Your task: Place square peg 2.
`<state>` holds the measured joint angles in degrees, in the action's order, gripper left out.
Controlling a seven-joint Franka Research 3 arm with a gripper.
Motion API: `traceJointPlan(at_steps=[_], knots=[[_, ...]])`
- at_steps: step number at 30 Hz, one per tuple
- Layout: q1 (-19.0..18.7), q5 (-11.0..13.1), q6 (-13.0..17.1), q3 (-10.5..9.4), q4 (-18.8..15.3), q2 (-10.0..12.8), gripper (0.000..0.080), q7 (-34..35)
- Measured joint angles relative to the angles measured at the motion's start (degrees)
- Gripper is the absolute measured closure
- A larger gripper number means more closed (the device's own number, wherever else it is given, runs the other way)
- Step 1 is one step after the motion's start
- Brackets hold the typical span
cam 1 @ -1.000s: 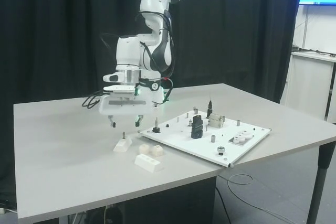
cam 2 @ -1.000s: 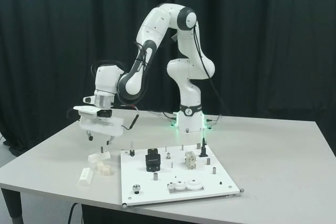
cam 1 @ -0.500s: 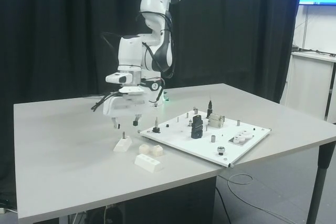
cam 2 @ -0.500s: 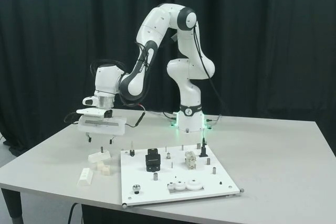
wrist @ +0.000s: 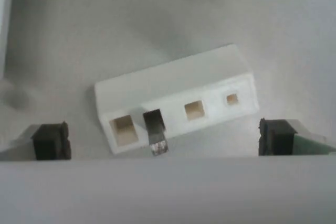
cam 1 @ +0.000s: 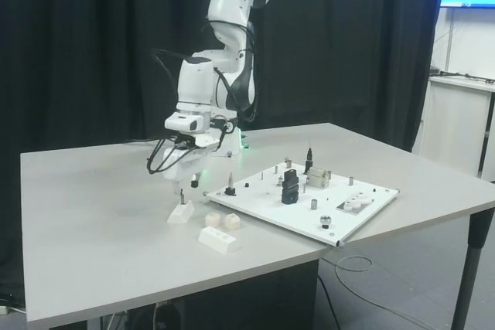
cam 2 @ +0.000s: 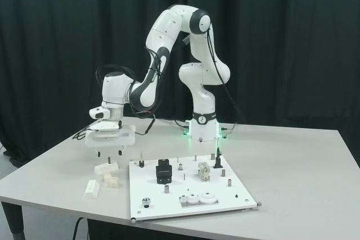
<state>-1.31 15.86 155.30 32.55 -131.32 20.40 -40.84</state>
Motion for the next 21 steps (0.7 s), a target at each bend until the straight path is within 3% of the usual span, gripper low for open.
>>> traceJointPlan(at_steps=[7,21], knots=[[-0.13,-2.66,-0.57,0.0,0.29,0.58,0.0003,-3.31],[-0.26,-10.21,-1.91,0.0,1.36,1.49,0.0003,-4.38]])
